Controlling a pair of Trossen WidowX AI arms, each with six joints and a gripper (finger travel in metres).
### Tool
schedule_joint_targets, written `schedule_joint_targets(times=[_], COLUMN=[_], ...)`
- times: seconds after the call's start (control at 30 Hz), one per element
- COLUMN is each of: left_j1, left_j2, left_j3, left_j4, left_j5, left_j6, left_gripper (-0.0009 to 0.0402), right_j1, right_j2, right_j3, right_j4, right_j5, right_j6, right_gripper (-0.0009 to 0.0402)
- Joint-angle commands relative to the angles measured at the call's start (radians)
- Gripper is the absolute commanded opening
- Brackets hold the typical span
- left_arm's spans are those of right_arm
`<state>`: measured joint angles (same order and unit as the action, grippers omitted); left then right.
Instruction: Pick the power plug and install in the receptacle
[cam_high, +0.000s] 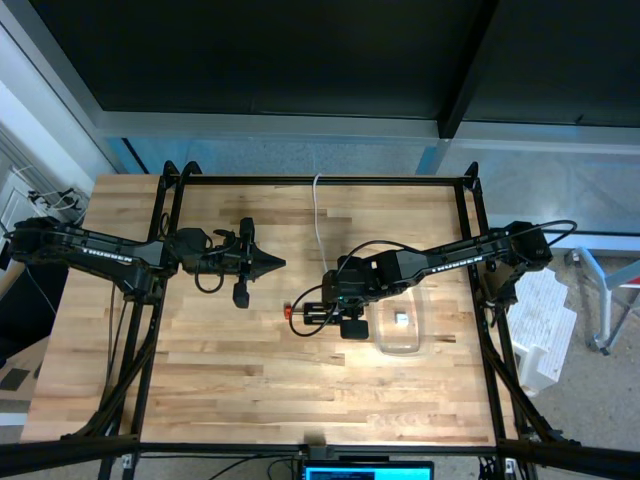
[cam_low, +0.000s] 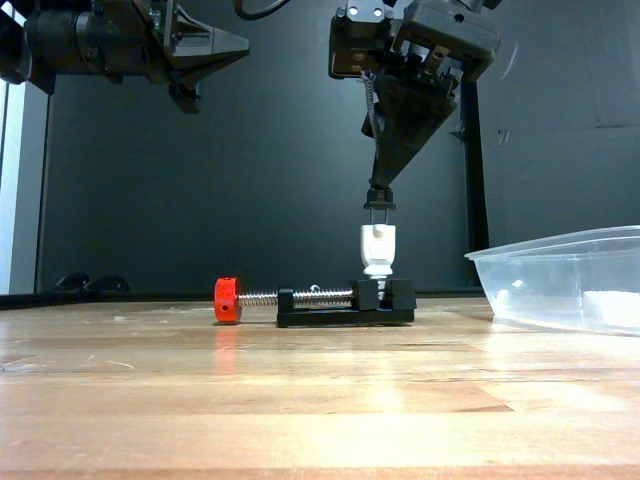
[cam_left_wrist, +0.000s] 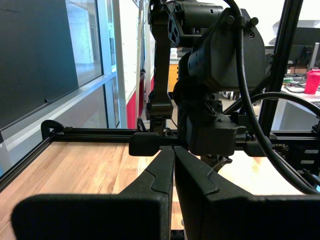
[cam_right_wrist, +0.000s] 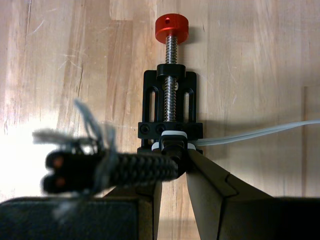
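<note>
White "TROSSEN" lettering (cam_high: 105, 255). Tray (cam_high: 412, 342) holding white cube (cam_high: 401, 319). Right gripper (cam_low: 379, 188) pinching plug (cam_low: 379, 204) above receptacle (cam_low: 377, 250), mid-bench; left gripper (cam_high: 276, 263) closed, empty, aloft toward left edge.

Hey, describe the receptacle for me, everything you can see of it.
The receptacle is a small white plastic socket standing upright, its base clamped in a black clamp block with a spring screw and red-orange knob; a thin white cable leads away. The right gripper holds the power plug directly above it. The left gripper hangs high, apart.
</note>
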<state>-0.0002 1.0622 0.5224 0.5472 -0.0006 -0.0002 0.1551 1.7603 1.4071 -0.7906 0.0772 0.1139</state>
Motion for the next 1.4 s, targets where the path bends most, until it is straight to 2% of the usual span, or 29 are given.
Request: schedule_joint_targets(times=[0.03,0.73,1.4], left_j1=[0.000,0.000,0.000], left_j2=[0.000,0.000,0.000], left_j3=[0.000,0.000,0.000], left_j4=[0.000,0.000,0.000], left_j5=[0.000,0.000,0.000], left_j6=[0.000,0.000,0.000], left_gripper=[0.0000,0.0000,0.0000], right_j1=[0.000,0.000,-0.003], right_j2=[0.000,0.000,0.042], right_j3=[-0.005,-0.056,-0.081], right_j4=[0.003,0.051,0.071], right_j5=[0.000,0.000,0.000], right_j6=[0.000,0.001,-0.003], right_gripper=[0.0000,0.0000,0.0000])
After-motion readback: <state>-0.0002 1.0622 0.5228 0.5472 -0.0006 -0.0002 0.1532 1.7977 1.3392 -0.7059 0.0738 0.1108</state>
